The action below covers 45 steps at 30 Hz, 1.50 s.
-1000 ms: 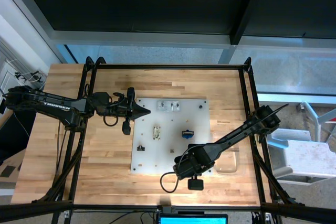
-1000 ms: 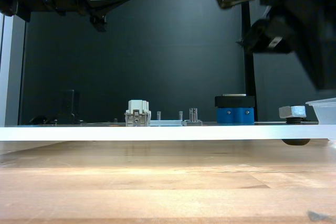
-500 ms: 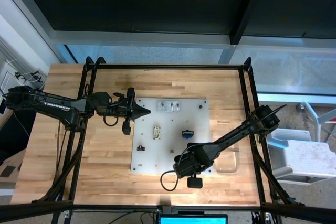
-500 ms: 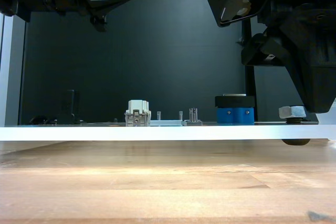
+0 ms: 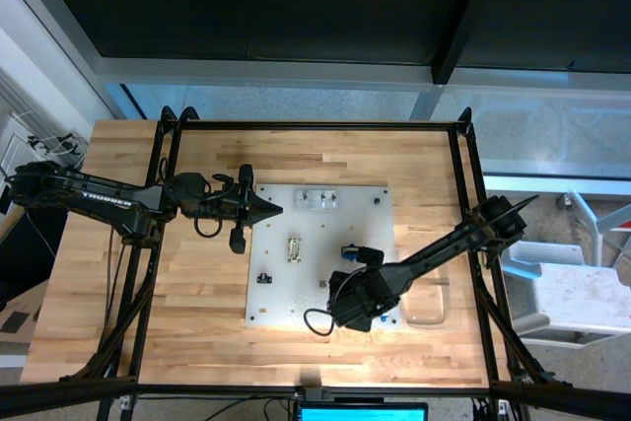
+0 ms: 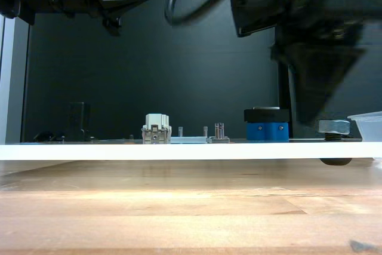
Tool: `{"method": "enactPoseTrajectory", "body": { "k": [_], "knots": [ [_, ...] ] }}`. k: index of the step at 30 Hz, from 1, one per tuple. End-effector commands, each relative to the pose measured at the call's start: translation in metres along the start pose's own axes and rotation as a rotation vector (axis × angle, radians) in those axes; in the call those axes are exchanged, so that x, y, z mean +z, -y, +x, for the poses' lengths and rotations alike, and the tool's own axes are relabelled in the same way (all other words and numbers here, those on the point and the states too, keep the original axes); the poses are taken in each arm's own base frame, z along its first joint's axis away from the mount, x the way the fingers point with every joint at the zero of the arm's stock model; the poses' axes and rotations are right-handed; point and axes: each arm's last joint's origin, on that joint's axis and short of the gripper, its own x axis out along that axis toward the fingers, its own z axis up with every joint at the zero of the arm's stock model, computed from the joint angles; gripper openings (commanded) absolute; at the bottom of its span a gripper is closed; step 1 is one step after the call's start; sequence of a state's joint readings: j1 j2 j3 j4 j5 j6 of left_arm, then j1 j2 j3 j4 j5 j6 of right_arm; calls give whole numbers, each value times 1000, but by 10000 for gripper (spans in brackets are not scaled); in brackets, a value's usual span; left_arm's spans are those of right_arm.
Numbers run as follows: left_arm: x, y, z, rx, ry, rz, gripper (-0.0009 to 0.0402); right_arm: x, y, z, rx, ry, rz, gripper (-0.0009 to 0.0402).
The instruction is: Unfasten the M12 fastener and place in the container
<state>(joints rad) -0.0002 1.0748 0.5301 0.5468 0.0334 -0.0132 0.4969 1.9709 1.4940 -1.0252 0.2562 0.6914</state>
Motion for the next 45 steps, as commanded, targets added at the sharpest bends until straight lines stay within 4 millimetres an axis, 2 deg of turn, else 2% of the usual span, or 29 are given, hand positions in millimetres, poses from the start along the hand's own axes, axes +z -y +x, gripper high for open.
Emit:
{"method": "enactPoseTrajectory", "body": {
  "k": [1,4,10,16,22,29,33,38,45],
  "knots": [
    [0,0,0,0,0,0,0,-2,0,-5,26,-13,36,0],
    [0,0,0,0,0,0,0,-2,0,-9,64,-31,95,0],
    [0,0,0,0,0,0,0,3,-2,-25,133,-82,381,0],
    [0,0,0,0,0,0,0,8,-7,-38,197,-112,564,15],
    [0,0,0,0,0,0,0,11,-12,-38,202,-114,610,93],
    [0,0,0,0,0,0,0,13,-17,-28,200,-122,613,210],
    [0,0,0,0,0,0,0,13,-19,-20,186,-130,626,252],
    [0,0,0,0,0,0,0,13,-23,-7,166,-144,628,261],
    [0,0,0,0,0,0,0,12,-23,1,164,-147,660,240]
  ]
}}
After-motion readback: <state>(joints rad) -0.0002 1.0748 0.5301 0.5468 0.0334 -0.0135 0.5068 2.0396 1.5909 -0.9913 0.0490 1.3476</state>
